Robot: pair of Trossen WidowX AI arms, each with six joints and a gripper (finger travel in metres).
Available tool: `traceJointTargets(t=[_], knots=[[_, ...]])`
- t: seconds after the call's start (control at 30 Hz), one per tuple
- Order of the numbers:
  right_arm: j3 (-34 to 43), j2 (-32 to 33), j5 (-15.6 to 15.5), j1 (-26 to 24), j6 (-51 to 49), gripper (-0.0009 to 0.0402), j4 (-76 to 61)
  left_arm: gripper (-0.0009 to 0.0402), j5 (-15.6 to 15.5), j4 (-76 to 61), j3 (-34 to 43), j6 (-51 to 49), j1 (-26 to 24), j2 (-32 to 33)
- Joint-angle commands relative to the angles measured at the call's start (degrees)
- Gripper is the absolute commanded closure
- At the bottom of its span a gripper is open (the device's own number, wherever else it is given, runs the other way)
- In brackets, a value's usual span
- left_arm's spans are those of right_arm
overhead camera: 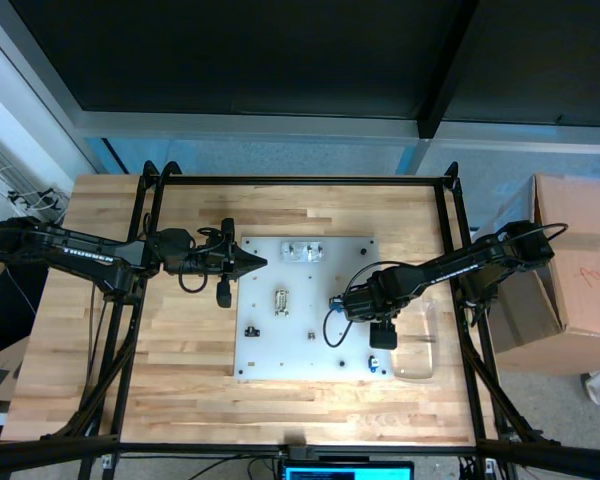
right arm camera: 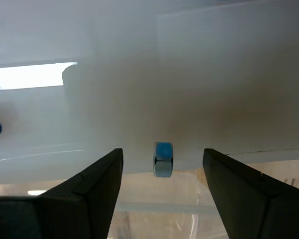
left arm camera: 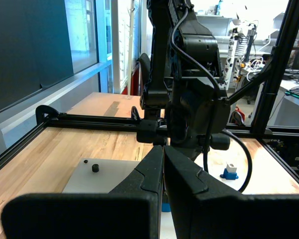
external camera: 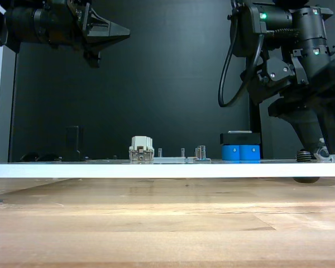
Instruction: Unfasten the M12 nut and place it in the container
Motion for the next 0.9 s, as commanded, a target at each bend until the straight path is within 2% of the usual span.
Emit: traceJointTargets(t=[0.03,0.3,0.5,0.67,0.9], knots=[[-0.98,0.00,0.00,0.00,0.26,0.0211,0.87,0.0393,0.00,0.00,0.00,0.00,0.00,0.02],[-1.97,-0.11,0.00,0.02,0.17,0.0325,2.40,0.0393,0.00,0.00,0.00,0.00,0.00,0.02],[-1.97,-0.52,0.00,0.02,-0.02,0.0396,2.43,0.0393,0.00,0.00,0.00,0.00,0.00,0.02],[-1.97,-3.45,0.07,0.15,0.24,0.0384,2.84,0.0393,0.00,0.00,0.00,0.00,0.00,0.02],[-1.97,-9.01,0.46,0.55,2.25,0.0394,2.27,0.0393,0.00,0.00,0.00,0.00,0.00,0.02]])
